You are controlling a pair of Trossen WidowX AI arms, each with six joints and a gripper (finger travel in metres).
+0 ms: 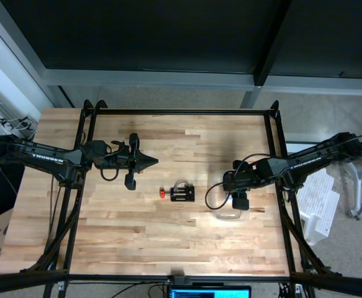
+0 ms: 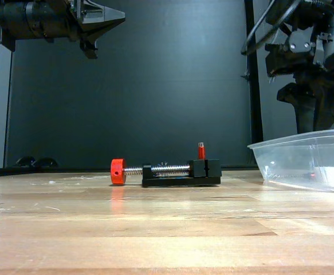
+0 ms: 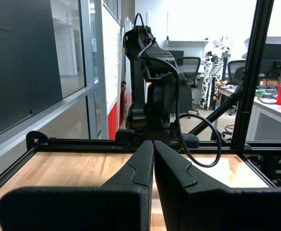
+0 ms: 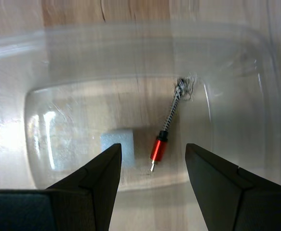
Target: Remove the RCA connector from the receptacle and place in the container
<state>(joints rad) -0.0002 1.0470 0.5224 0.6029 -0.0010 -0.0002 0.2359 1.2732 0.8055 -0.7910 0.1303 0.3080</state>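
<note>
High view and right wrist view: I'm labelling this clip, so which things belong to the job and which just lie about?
Job: RCA connector, lying in the container; receptacle on the table; right gripper, open above the container.
Lying about: small pale cube in the container; left gripper, shut, raised over the table's left side.

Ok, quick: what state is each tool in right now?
Left tool: shut, holding nothing, raised at the left.
Right tool: open, empty, over the container, with the RCA connector lying inside it.

Overhead and table-level views share receptacle (image 1: 179, 194), right wrist apparently overlooks container (image 4: 236, 120)
</note>
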